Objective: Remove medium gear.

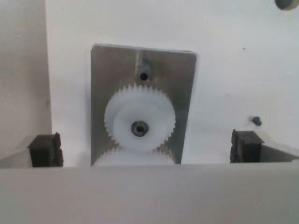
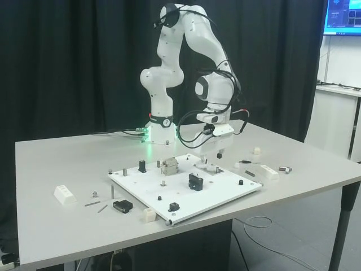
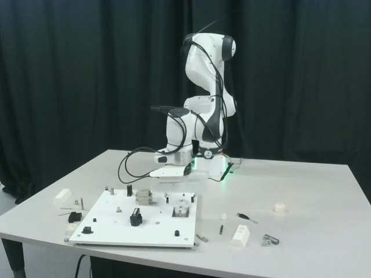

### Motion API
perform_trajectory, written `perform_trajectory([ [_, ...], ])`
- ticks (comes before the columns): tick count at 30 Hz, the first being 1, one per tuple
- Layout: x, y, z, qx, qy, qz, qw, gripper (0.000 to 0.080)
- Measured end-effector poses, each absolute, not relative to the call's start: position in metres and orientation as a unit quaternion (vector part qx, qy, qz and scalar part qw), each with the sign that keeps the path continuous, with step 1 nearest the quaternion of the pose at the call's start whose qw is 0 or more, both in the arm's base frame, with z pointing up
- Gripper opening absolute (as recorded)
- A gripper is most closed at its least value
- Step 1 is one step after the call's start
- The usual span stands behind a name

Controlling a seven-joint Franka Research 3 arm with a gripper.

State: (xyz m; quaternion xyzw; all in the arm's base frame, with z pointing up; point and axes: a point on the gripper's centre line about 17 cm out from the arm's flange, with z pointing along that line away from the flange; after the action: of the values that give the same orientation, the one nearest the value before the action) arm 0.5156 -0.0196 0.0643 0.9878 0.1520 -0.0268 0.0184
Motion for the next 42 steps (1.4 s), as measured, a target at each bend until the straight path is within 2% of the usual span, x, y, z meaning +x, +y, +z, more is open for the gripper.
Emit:
perform_trajectory([
  [12,0.511,-0.014,0.053,0.987,0.157,-0.02,0.02,0.08],
  [42,0.509,-0.013,0.043,0.988,0.153,-0.022,0.019,0.08],
])
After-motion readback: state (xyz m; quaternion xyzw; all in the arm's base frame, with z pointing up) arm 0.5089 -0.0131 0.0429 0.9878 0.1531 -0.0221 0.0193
